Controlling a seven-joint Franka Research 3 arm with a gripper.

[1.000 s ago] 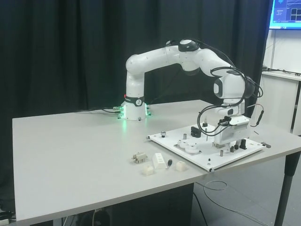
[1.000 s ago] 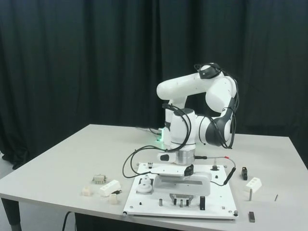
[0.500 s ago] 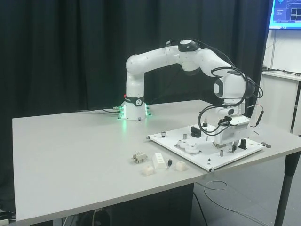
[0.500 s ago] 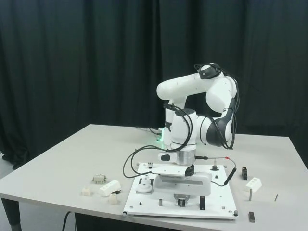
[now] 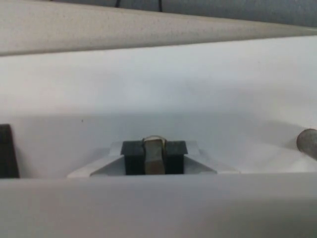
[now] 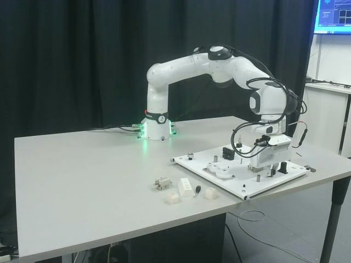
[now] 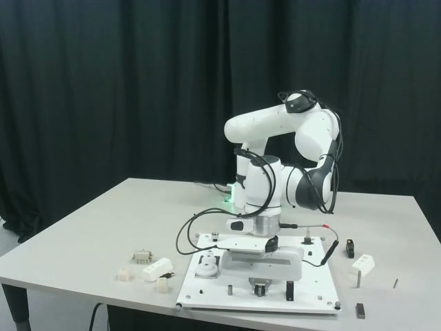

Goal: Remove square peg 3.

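We found the gripper [image 7: 260, 288] low over the white board [image 7: 207, 296], near its front edge, with the square peg [image 5: 154, 154] clamped between the black fingers [image 5: 132, 157]. The wrist view showed the pads hard against both sides of the peg, so the tool was narrow and holding.

Change vs. the frames approx. 1 s prior: the fingers stood apart then, w/ two separate tips visible in the second room view; half a second on they had drawn together, and at this moment they had stayed so. Arm posture was otherwise unchanged in both room views; no lift was evident.

Our judgement: the grasp was made, extraction not yet begun. The peg probably sat in its hole on the board at that point, though the seat itself was hidden behind the fingers and we could not confirm it.

Loose white blocks [image 6: 186, 187] lay on the grey table [image 6: 82, 175], well apart from the work.
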